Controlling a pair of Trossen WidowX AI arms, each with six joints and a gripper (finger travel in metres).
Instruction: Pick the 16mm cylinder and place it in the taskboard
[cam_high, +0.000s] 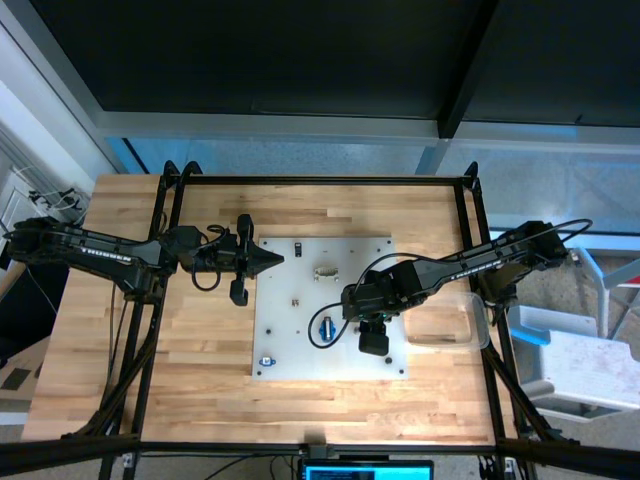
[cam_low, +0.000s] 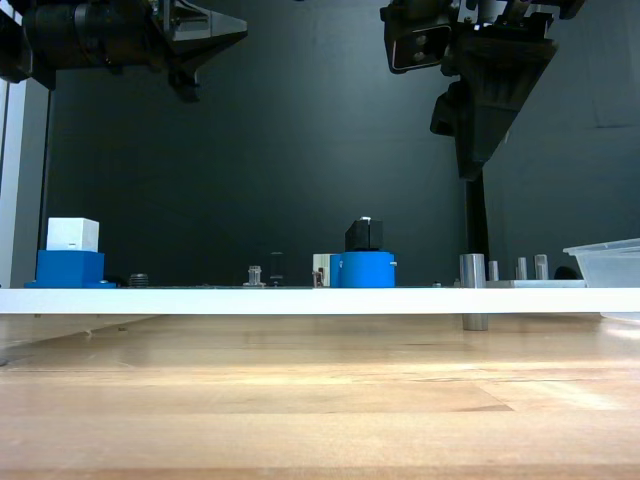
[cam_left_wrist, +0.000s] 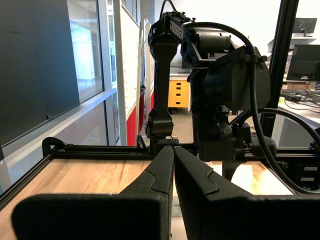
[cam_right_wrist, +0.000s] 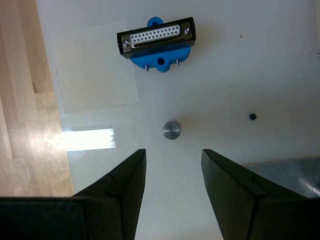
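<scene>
16mm cylinder (cam_right_wrist: 171, 129) stands upright on the taskboard (cam_right_wrist: 235, 75), below the right gripper (cam_right_wrist: 172, 152) and in line with its gap; jaws spread, empty, clear of it. Looks like smooth rigid metal, light, probably slippery and easy to tip, so pinch squarely across the round side. Left gripper (cam_left_wrist: 173, 148) hangs by the board's left edge, jaws pressed together.
</scene>
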